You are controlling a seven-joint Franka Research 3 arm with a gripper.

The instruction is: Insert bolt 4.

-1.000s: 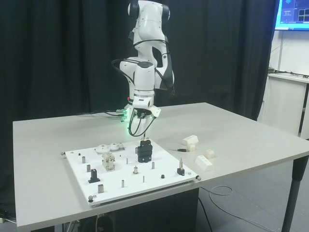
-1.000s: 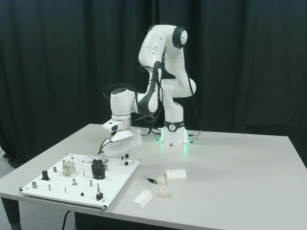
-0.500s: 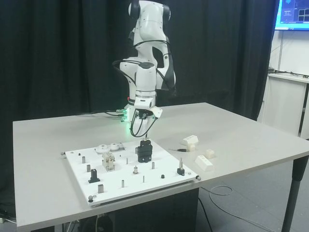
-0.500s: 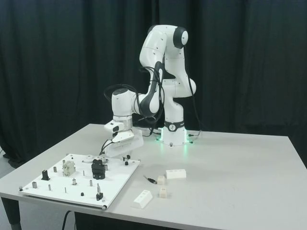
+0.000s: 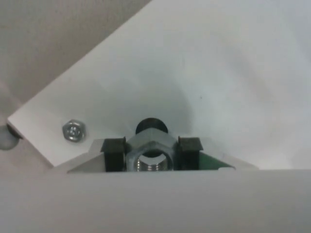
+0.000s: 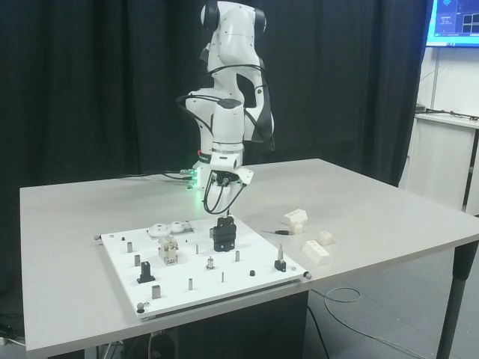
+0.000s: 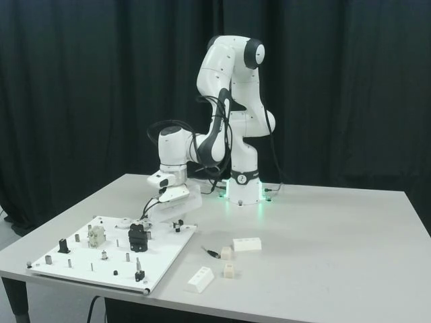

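On the table point(image 6: 389, 202) the board point(image 6: 196, 265) lies at the front edge before the arm's base, several small blocks point(image 6: 310, 235) beside it, and the pincer point(image 6: 224, 196) hangs over its far edge.

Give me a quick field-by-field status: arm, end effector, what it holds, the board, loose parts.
arm: white, over the far edge of the white board
end effector: above the board, not touching it
held: grey hex nut-like part between the black pads
board: carries a black block and small pegs
loose parts: white blocks on the grey table beside the board
bolt 4: cannot identify
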